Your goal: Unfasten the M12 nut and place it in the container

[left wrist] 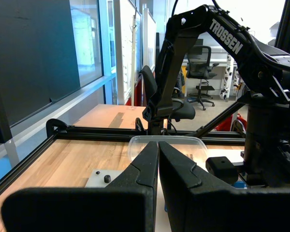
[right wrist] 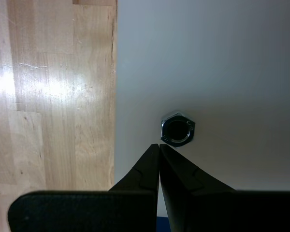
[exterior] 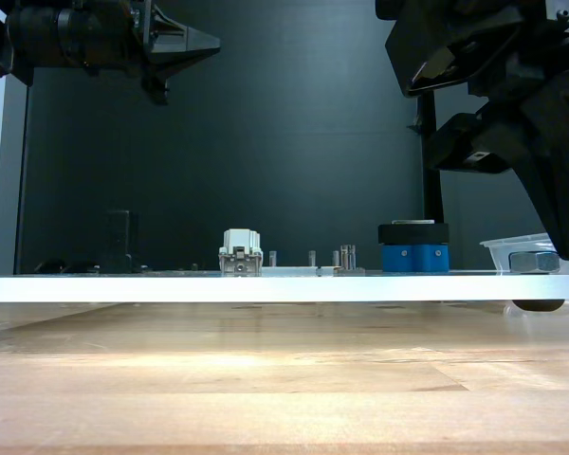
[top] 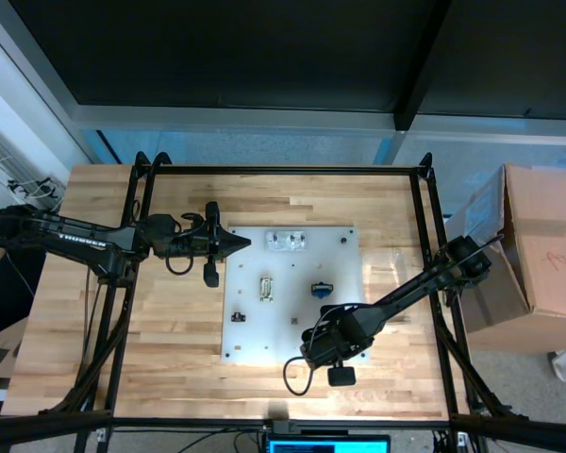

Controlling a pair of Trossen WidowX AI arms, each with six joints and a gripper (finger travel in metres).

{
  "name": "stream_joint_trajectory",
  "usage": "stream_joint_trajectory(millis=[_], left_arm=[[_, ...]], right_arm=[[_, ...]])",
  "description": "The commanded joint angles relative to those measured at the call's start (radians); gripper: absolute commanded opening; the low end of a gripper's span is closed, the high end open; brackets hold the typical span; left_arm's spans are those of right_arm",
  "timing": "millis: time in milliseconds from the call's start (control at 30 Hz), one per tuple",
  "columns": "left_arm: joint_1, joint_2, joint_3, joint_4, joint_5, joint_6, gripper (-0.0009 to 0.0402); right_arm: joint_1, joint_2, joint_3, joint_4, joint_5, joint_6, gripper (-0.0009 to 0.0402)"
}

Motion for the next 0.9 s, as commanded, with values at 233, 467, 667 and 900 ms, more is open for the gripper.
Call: stream_joint_trajectory(millis=[233, 467, 667, 900], left_arm=[[0.000, 0.000, 0.000, 0.000, 0.000, 0.000, 0.0000], [0.000, 0.000, 0.000, 0.000, 0.000, 0.000, 0.0000], [0.000, 0.000, 0.000, 0.000, 0.000, 0.000, 0.0000], [0.000, 0.000, 0.000, 0.000, 0.000, 0.000, 0.0000]], right_arm=[[0.000, 0.000, -0.002, -0.026, 0.095, 0.015, 0.0000], [0.000, -0.034, 0.014, -0.112, 0.254, 0.089, 0.0000], [0.000, -0.055, 0.020, -0.112, 0.105, 0.087, 0.0000], [0.000, -0.057, 0.045, -0.098, -0.062, 0.086, 0.0000]])
